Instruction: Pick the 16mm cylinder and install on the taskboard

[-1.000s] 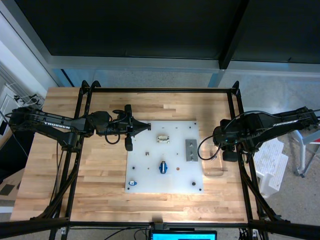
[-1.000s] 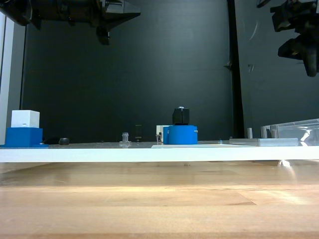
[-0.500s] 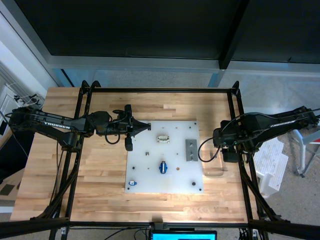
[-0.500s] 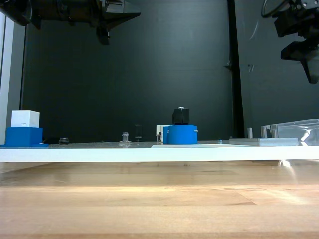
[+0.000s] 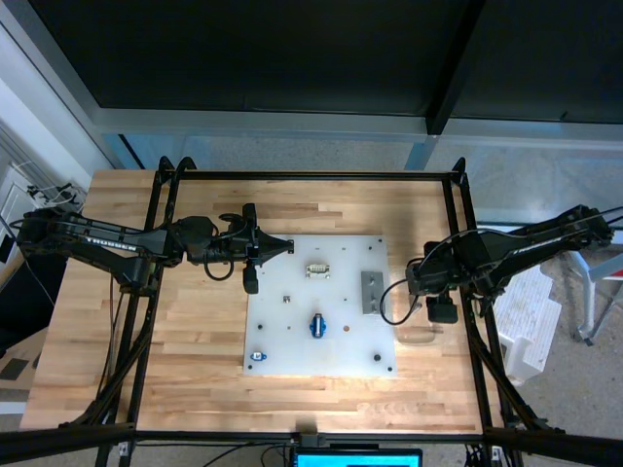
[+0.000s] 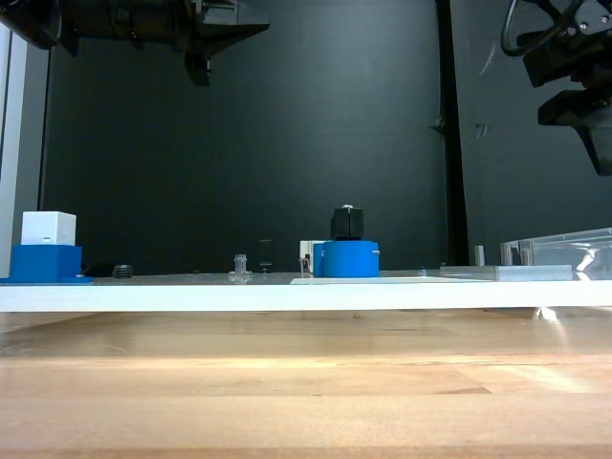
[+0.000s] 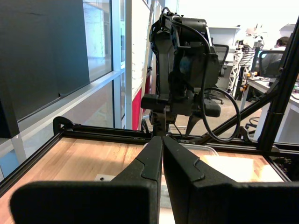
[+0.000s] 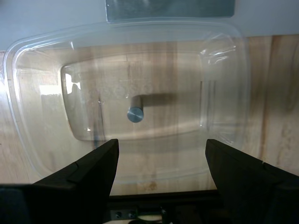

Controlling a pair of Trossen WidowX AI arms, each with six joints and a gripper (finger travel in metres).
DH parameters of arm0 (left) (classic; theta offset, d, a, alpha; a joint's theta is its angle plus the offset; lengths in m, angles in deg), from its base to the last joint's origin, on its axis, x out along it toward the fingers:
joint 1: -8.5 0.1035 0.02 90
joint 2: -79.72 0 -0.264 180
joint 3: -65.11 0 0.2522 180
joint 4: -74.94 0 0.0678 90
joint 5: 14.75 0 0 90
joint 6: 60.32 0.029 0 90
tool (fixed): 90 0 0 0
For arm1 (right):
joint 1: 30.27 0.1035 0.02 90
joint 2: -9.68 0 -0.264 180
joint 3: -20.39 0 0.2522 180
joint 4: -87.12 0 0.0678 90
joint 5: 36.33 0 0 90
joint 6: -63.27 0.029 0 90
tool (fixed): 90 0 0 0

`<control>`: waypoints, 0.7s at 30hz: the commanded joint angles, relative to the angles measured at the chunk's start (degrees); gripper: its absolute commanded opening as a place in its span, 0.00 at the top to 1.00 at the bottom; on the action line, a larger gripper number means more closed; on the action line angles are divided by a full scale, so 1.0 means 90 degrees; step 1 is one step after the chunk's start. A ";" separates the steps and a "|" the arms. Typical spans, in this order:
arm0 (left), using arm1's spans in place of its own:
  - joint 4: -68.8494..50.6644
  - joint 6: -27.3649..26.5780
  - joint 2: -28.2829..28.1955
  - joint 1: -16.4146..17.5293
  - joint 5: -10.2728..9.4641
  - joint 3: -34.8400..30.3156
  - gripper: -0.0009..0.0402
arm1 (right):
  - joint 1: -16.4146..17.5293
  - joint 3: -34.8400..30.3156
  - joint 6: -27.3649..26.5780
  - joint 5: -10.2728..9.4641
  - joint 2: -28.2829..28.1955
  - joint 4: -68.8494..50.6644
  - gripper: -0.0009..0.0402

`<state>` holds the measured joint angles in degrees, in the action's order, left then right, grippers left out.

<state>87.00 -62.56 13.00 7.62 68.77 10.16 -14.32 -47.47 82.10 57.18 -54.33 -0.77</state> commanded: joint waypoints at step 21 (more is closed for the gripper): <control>0.0000 0.0002 -0.0002 0.0002 0.0000 0.0000 0.98 | 0.0476 0.1219 0.0367 0.0007 -0.0034 0.1341 0.35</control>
<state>87.00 -62.56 13.00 7.62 68.77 10.16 -10.10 -36.85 85.44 57.29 -54.55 11.08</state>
